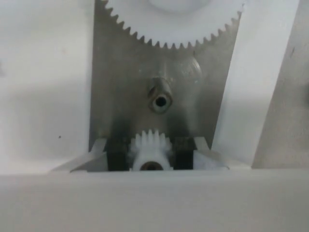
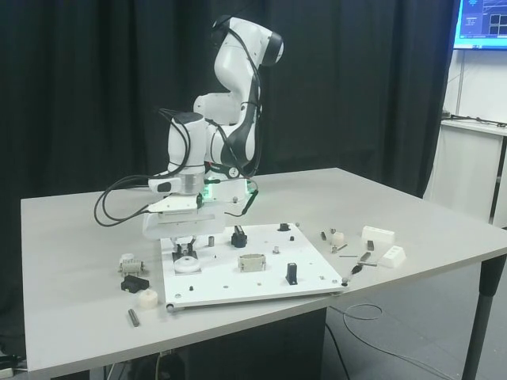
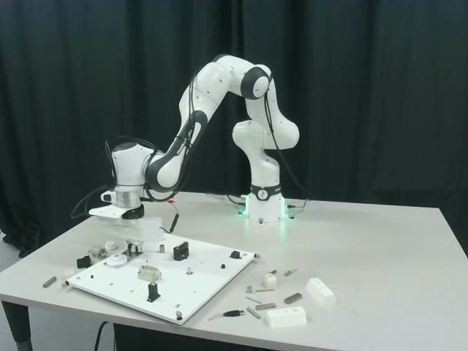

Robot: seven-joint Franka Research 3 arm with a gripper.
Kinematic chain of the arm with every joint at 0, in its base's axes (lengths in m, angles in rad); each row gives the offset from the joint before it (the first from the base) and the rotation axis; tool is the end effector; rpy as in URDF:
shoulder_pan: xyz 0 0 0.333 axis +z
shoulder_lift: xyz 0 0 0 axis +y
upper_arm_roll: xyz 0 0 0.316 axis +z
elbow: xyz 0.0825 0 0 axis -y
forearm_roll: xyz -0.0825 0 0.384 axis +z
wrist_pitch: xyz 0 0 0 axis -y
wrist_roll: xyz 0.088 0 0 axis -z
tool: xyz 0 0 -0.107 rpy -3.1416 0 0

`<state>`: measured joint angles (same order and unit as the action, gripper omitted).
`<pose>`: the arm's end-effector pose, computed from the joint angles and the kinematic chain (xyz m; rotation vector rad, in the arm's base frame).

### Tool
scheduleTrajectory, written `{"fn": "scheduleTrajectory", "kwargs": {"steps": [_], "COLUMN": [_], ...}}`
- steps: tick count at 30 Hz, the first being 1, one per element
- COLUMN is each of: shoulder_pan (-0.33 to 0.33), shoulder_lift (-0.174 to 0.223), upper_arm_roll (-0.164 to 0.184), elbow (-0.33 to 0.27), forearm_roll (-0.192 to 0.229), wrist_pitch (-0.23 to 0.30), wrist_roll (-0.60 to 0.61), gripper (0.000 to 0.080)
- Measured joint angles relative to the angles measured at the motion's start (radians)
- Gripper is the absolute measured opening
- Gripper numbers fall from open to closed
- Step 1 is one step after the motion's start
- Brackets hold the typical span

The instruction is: Remove small gear.

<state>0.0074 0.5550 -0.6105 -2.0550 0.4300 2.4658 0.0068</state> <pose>0.4864 -0.3318 0.2061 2.8023 -1.3248 -0.0255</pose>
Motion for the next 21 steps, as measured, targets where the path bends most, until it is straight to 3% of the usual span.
{"fn": "scheduleTrajectory", "kwargs": {"steps": [1,21], "shoulder_pan": [-0.001,-0.007], "shoulder_lift": [0.0,0.001], "upper_arm_roll": [0.001,0.001], "elbow": [0.001,0.013], "forearm_roll": [0.0,-0.001], "wrist_pitch": [-0.002,-0.025], "wrist_roll": [0.0,-0.001], "gripper": [0.0189,0.0195]}}
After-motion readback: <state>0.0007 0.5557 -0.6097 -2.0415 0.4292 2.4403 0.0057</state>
